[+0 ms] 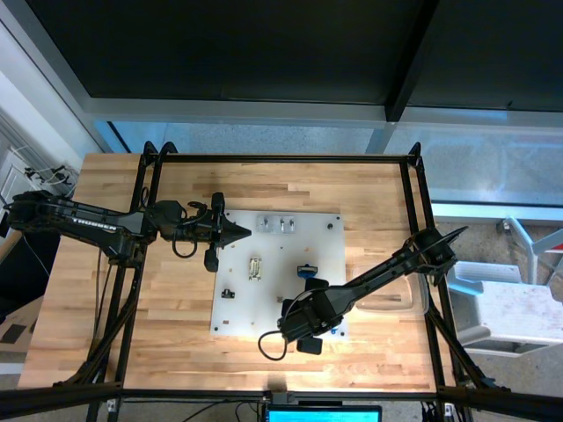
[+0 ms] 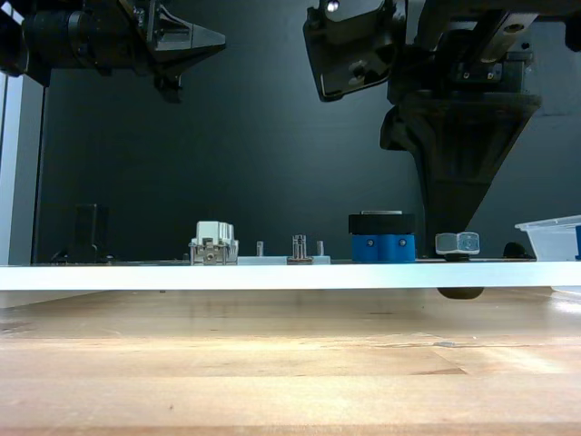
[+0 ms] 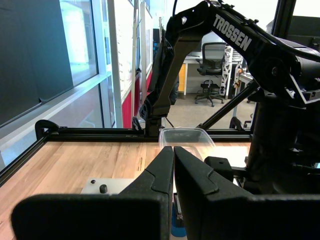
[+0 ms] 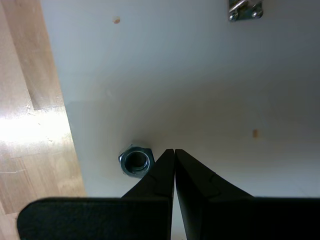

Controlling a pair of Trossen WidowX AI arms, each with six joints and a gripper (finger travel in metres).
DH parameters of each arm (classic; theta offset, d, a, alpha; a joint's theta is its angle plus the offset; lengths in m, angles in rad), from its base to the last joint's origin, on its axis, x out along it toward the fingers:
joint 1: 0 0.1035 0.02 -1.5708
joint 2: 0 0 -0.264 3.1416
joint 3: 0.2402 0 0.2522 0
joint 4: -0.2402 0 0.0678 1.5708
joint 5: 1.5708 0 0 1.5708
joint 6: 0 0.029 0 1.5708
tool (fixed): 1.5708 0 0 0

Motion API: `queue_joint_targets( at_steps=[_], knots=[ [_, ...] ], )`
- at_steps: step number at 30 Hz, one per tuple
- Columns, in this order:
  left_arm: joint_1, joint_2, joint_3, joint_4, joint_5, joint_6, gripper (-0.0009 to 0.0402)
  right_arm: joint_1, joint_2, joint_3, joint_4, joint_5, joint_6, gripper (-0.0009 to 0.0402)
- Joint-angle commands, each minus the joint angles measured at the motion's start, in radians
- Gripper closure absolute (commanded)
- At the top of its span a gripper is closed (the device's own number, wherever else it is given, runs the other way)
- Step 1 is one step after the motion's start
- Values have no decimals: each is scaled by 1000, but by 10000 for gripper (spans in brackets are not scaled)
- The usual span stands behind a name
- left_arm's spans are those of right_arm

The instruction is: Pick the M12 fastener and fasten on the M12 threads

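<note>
Your right gripper has its fingers pressed together on nothing, tips low over the white board. The M12 fastener sits just beside them, near the board's edge; you cannot tell whether it rides the M12 threads. Your left gripper hangs closed and empty, high over the board's left edge.

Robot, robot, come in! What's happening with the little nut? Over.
Left hand shut, held high over board's left edge. Right hand shut, empty, tips beside nut. Nut on white board; on its stud or not, cannot tell. Nothing blocking.
</note>
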Motion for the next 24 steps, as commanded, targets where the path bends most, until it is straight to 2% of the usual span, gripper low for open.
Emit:
queue_joint_targets(
  at_steps=[1,2,4,5,9,12,16,18,20,24],
  knots=[
    [0,0,0,1,0,0,393,-1,-8,4,-27,-158,-8,393],
    [0,0,0,1,0,0,393,-1,-11,7,-45,-211,-13,393],
    [0,0,0,1,0,0,393,-1,-20,9,-68,-271,-11,393],
    [0,0,0,1,0,0,393,-1,-23,9,-74,-279,-8,393],
    [0,0,0,1,0,0,393,-1,-32,8,-82,-263,0,393],
    [0,0,0,1,0,0,393,-1,-34,8,-80,-205,10,393],
    [0,0,0,1,0,0,393,-1,-35,8,-69,-64,56,393],
    [0,0,0,1,0,0,393,-1,-35,8,-62,-14,60,393],
    [0,0,0,1,0,0,393,-2,-32,4,-49,13,59,393],
    [0,0,0,1,0,0,393,-2,-18,0,-43,22,52,393]
  ],
)
